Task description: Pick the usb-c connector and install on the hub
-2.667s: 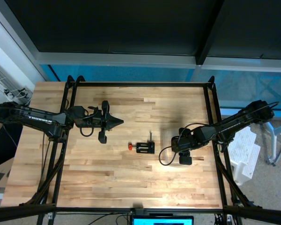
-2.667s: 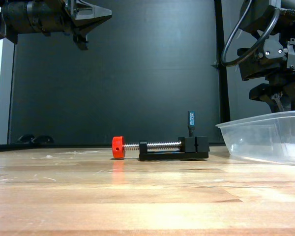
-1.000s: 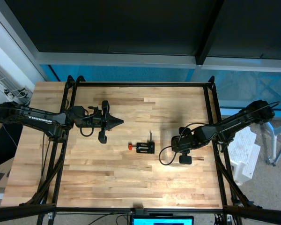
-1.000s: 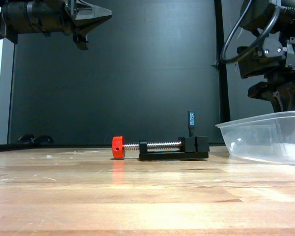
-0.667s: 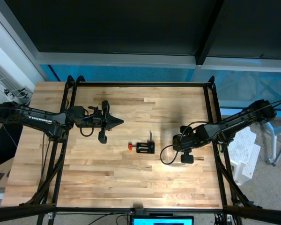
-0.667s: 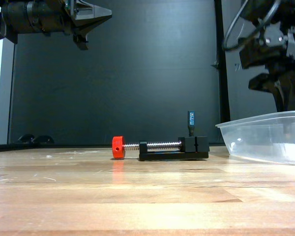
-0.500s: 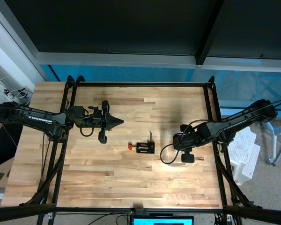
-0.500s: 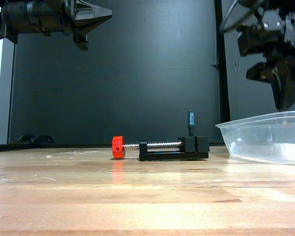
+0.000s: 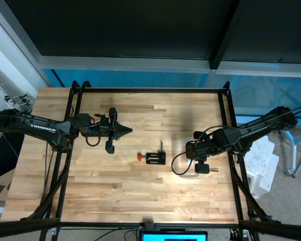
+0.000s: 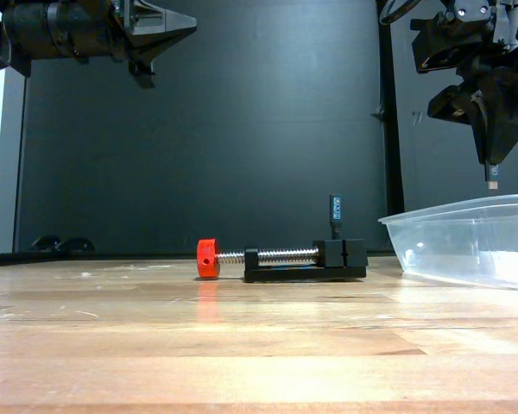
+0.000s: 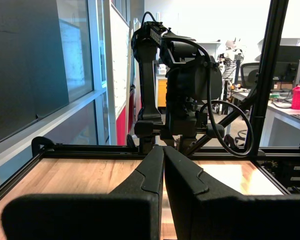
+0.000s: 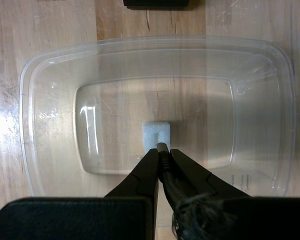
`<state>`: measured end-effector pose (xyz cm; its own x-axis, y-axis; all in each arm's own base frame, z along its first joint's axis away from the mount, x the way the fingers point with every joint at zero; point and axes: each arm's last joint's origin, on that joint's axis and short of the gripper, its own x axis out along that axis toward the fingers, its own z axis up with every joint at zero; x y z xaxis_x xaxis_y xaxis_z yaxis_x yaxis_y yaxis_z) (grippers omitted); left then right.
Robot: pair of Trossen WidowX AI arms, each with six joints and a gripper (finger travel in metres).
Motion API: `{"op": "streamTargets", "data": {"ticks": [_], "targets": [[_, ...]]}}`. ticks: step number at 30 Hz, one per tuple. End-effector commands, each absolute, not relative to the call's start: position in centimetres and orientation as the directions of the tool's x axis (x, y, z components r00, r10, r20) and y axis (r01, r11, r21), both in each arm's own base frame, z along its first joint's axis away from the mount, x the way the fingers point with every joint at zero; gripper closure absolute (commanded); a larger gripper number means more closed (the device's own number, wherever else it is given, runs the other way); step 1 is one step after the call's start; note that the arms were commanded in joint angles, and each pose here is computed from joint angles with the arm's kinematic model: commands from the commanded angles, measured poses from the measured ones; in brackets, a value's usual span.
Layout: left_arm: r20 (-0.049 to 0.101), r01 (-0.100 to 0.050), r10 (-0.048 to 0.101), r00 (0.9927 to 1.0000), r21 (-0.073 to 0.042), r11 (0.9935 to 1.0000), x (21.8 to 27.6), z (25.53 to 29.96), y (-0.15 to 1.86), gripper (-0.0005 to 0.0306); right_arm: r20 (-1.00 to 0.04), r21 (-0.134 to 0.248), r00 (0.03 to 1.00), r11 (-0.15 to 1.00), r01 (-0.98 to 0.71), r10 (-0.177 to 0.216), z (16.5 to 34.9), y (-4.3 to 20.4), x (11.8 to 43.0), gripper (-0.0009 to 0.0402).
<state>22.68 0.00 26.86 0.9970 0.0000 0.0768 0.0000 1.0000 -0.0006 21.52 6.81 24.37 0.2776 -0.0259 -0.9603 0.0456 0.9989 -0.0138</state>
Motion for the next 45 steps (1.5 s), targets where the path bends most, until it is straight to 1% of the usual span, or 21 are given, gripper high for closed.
{"op": "streamTargets", "data": {"ticks": [1, 4, 7, 19, 26, 43, 45], "targets": [[0.077, 0.000, 0.000, 0.99705, 0.000, 1.00000, 22.68, 26.86, 0.00, 0.0300, -0.957, -0.009, 0.290, 0.999, 0.046, -0.022, 24.8, 6.9, 21.8, 0.0393], [0.077, 0.000, 0.000, 0.99705, 0.000, 1.00000, 22.68, 26.86, 0.00, 0.0300, -0.952, -0.003, 0.306, 0.999, 0.049, -0.018, 25.5, 7.0, 22.4, 0.0393], [0.077, 0.000, 0.000, 0.99705, 0.000, 1.00000, 22.68, 26.86, 0.00, 0.0300, -0.951, -0.002, 0.310, 0.999, 0.053, -0.018, 25.8, 7.1, 23.0, 0.0393], [0.077, 0.000, 0.000, 0.99705, 0.000, 1.00000, 22.68, 26.86, 0.00, 0.0300, -0.957, -0.023, 0.286, 0.998, 0.053, -0.037, 25.8, 7.3, 27.3, 0.0393], [0.077, 0.000, 0.000, 0.99705, 0.000, 1.00000, 22.68, 26.86, 0.00, 0.0300, -0.959, -0.025, 0.281, 0.997, 0.078, -0.045, 25.6, 7.0, 29.5, 0.0393], [0.077, 0.000, 0.000, 0.99705, 0.000, 1.00000, 22.68, 26.86, 0.00, 0.0300, -0.959, -0.032, 0.279, 0.996, 0.086, -0.055, 25.4, 6.6, 32.8, 0.0393], [0.077, 0.000, 0.000, 0.99705, 0.000, 1.00000, 22.68, 26.86, 0.00, 0.0300, -0.960, -0.034, 0.274, 0.995, 0.089, -0.057, 25.2, 6.6, 33.1, 0.0393]]}}
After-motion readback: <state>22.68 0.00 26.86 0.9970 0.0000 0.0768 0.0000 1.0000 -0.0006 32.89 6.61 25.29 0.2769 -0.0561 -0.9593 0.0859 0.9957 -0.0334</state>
